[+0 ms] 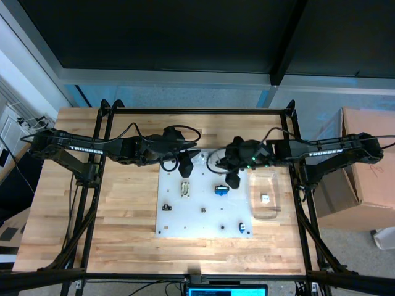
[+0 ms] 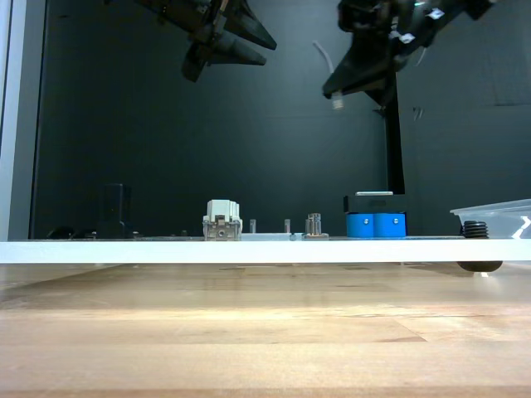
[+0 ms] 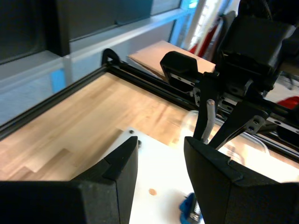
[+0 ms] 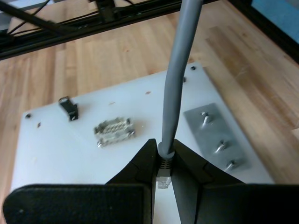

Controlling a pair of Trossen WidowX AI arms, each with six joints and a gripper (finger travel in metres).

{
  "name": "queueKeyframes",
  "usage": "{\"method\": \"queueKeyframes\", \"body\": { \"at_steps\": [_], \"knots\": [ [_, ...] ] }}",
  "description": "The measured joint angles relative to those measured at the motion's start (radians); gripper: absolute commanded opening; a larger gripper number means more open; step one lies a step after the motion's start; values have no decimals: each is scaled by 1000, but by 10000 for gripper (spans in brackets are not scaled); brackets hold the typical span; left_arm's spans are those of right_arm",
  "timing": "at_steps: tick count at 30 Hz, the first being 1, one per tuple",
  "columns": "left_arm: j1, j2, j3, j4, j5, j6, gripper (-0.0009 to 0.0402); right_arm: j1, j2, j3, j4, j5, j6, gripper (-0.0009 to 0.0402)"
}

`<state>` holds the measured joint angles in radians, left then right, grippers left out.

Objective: Pick the RJ45 connector and install on the taskboard

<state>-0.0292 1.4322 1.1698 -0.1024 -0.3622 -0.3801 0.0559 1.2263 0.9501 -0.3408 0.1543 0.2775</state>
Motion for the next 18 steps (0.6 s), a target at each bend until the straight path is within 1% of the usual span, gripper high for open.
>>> {"method": "queueKeyframes", "body": {
  "at_steps": [3,8,11,12,15,18],
  "knots": [
    [-4,0,0,2,41,6,118,37,-41,-50,16,-1,-5,0],
    [-24,0,-5,39,109,103,106,115,-95,-123,76,3,2,0],
    [-37,0,-29,89,124,146,99,165,-115,-163,143,12,24,0],
    [-39,0,-41,112,140,156,96,181,-119,-174,166,19,33,0],
    [-40,0,-82,178,184,185,90,240,-122,-197,192,62,48,0],
    [-40,0,-118,222,189,207,85,311,-121,-210,196,132,49,0]
  ]
}}
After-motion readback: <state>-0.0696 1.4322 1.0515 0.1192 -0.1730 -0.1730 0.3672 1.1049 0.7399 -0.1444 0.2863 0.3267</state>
